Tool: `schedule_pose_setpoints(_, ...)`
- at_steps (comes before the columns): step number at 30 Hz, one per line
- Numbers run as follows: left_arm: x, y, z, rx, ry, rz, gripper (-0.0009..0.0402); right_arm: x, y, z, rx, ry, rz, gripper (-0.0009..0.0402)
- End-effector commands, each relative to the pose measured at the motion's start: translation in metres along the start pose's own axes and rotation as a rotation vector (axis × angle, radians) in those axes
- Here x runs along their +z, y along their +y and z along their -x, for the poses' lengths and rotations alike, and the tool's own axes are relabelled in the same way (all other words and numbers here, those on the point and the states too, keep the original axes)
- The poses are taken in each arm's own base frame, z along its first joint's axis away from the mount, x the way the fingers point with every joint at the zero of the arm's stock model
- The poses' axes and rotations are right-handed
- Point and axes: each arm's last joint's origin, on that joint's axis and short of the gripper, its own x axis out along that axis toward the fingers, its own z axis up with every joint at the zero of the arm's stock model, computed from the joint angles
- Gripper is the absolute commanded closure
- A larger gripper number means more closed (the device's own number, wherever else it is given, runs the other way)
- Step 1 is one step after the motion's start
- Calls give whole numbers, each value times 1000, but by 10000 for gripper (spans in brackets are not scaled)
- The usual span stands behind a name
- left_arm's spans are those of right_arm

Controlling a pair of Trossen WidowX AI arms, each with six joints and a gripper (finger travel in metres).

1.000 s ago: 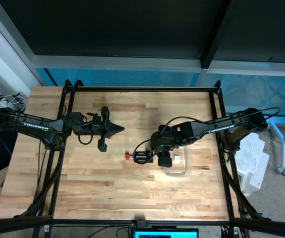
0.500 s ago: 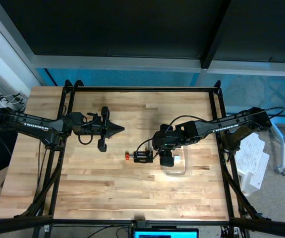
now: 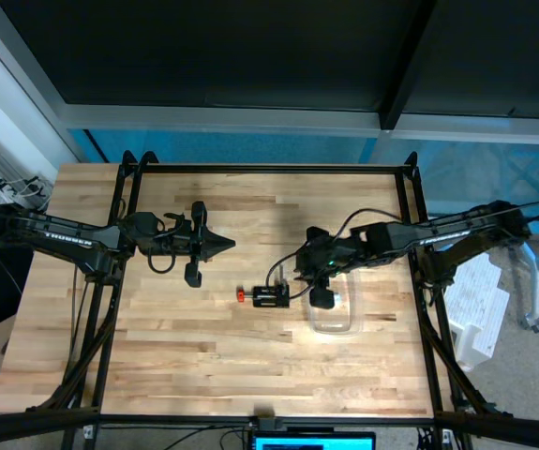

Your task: Pick the usb-c connector and install on the hub

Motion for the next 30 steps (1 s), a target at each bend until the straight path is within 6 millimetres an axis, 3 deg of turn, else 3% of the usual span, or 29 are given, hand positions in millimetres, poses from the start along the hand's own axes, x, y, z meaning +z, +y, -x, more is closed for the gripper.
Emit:
schedule_pose_setpoints(1, 0, 0, 0, 0, 0, 0, 393, -1, -9, 10, -11, -114, -15, 363)
schedule_pose_setpoints(4, 0, 0, 0, 0, 0, 0, 393, -2, -18, 19, -23, -224, -7, 396)
schedule_pose_setpoints(19, 0, 0, 0, 0, 0, 0, 393, -24, -28, 40, -36, -670, -7, 393)
schedule_pose_setpoints(30, 0, 0, 0, 0, 0, 0, 393, -41, -35, 42, 1, -783, -5, 394)
